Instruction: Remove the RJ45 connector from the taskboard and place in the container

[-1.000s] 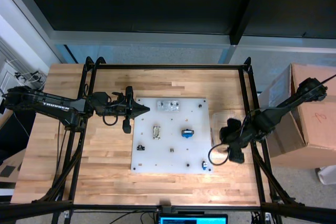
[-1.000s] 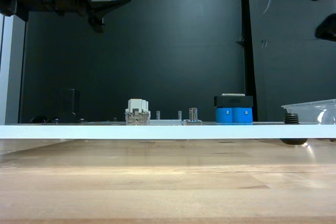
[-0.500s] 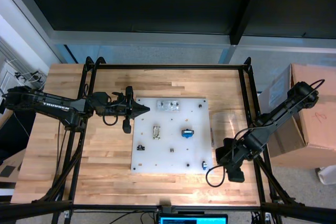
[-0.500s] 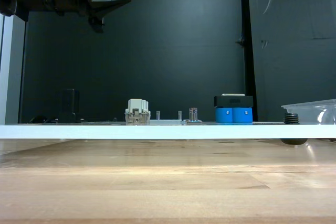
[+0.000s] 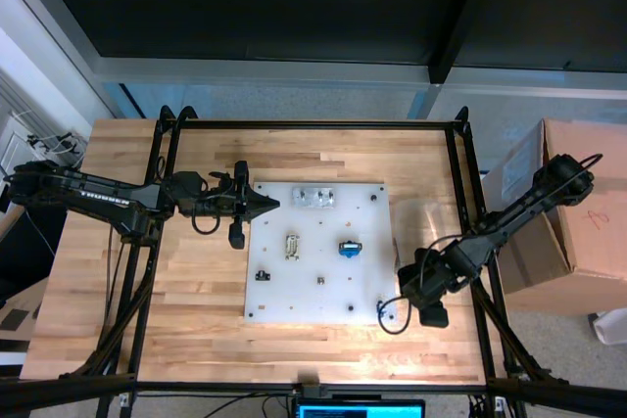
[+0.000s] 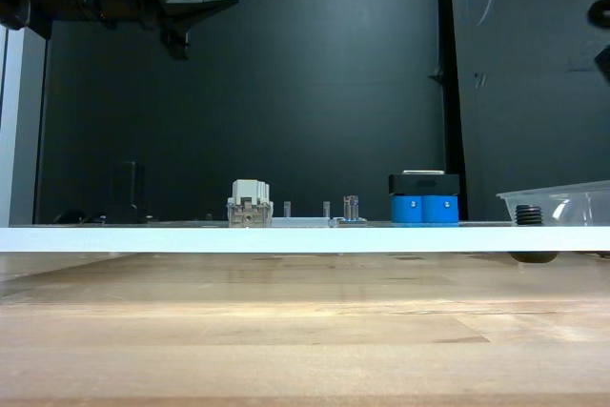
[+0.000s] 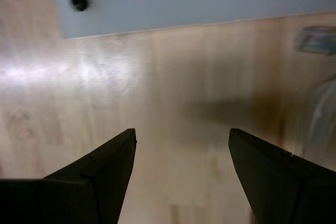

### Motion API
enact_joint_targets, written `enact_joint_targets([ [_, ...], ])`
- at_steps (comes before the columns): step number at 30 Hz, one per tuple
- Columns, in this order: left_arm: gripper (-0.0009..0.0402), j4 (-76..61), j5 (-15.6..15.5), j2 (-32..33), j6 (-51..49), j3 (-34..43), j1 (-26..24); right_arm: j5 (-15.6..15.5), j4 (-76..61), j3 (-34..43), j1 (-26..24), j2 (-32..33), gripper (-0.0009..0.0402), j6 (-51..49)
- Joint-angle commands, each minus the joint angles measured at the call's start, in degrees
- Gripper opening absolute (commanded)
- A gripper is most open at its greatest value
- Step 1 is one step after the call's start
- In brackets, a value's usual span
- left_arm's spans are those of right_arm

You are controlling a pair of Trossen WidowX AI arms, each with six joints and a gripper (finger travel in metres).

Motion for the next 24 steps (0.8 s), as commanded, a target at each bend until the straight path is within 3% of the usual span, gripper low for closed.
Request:
enact_joint_targets([
  [1,0.0000,0.0,0.0,0.0,0.0,0.0,0.0,1.5,-0.1,-0.7,-2.3,-0.7,0.0247,-0.8],
  [8,0.0000,0.0,0.0,0.0,0.0,0.0,0.0,4.4,-1.2,-1.7,-7.7,-2.5,0.0247,-2.2],
  [13,0.0000,0.0,0.0,0.0,0.0,0.0,0.0,4.7,-1.7,-2.1,-11.1,-2.5,0.0247,-1.4],
  [24,0.0000,0.0,0.0,0.0,0.0,0.0,0.0,11.4,-2.9,-2.1,-12.7,-2.5,0.0247,20.3],
])
